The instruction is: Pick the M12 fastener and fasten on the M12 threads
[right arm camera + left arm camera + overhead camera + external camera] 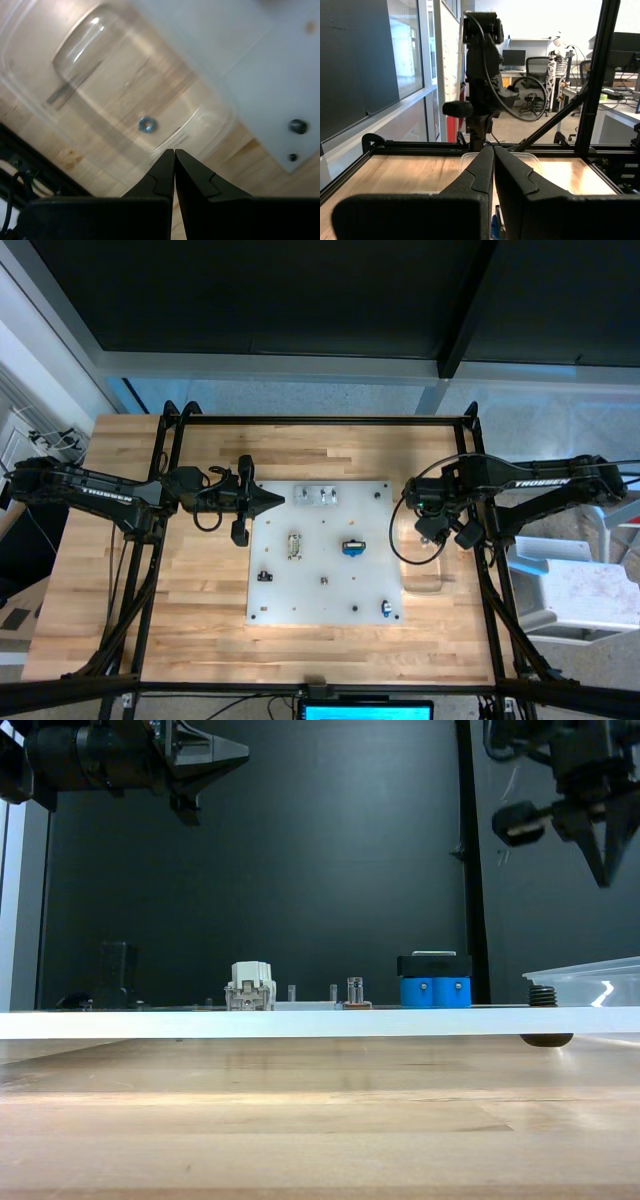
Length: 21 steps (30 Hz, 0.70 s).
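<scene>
The M12 fastener (146, 124), a small silver nut, lies flat on the floor of the clear tray (75, 60), just ahead of my right gripper's (174, 150) shut fingertips and apart from them. The right gripper (440, 538) hangs high over the tray (425, 575), pointing down, and holds nothing (603, 870). The black ribbed stud (542, 995) stands bare on the white board (300, 1020), its ribs showing. My left gripper (278, 500) hovers shut and empty above the board's far left edge (493, 148), high up in the low view (238, 760).
On the white board (300, 590) stand a blue connector (352, 547), a grey socket (294, 545), a silver post (323, 582) and a black corner post (377, 494). A dark post (298, 126) shows on the board beside the tray. Black frame rails border the table.
</scene>
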Available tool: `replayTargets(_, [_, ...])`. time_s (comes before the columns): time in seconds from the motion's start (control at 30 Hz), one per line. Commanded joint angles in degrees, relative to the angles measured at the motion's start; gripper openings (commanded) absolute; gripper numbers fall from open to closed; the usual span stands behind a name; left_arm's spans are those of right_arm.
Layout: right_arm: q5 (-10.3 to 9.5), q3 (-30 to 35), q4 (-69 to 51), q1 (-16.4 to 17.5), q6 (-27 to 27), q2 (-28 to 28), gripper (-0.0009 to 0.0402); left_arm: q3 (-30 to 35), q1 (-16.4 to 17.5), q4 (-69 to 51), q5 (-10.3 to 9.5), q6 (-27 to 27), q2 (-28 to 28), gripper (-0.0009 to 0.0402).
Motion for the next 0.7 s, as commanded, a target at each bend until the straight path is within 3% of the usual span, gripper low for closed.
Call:
replayTargets(0.03, [1.29,-2.3,0.8,0.2,0.2,0.0,0.0009,0.0,0.0,0.0,0.02,0.0,0.0,0.0000])
replayTargets(0.4, [1.79,-9.5,7.5,1.1,-1.4,0.0,0.0116,0.0,0.0,0.0,0.02,0.0,0.0,0.0000])
replayTargets(0.7, [3.04,-13.2,9.2,2.3,0.7,0.0,0.0134,0.0,0.0,0.0,0.02,0.0,0.0,0.0000])
